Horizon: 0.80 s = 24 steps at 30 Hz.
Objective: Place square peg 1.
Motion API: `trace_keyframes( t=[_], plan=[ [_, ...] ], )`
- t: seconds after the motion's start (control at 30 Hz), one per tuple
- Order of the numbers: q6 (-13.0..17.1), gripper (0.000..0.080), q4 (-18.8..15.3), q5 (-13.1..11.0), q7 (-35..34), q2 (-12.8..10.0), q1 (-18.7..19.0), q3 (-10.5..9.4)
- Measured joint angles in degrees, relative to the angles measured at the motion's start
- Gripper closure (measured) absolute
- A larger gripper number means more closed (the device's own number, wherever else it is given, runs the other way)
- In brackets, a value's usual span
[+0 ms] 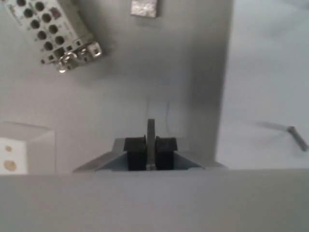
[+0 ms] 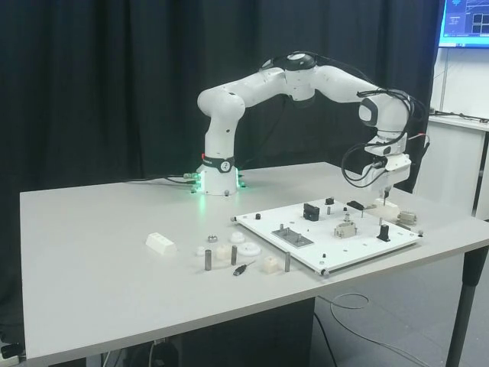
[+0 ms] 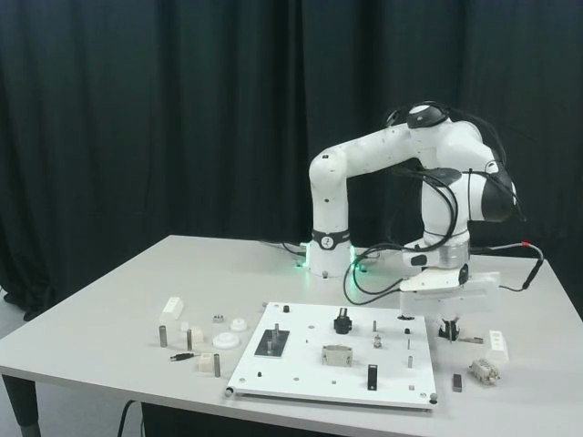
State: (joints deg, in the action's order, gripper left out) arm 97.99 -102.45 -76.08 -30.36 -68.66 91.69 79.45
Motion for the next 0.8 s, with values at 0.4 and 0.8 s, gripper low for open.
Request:
trace_keyframes(
  t=[0.4,0.8],
  plan=[
    [3.01,0.0768,1.75,-0.02,-1.24,-0.01,-0.41,-4.05],
    [3.89,0.0178,3.15,0.01,-1.98,-0.1,-0.99,-5.31]
  ],
)
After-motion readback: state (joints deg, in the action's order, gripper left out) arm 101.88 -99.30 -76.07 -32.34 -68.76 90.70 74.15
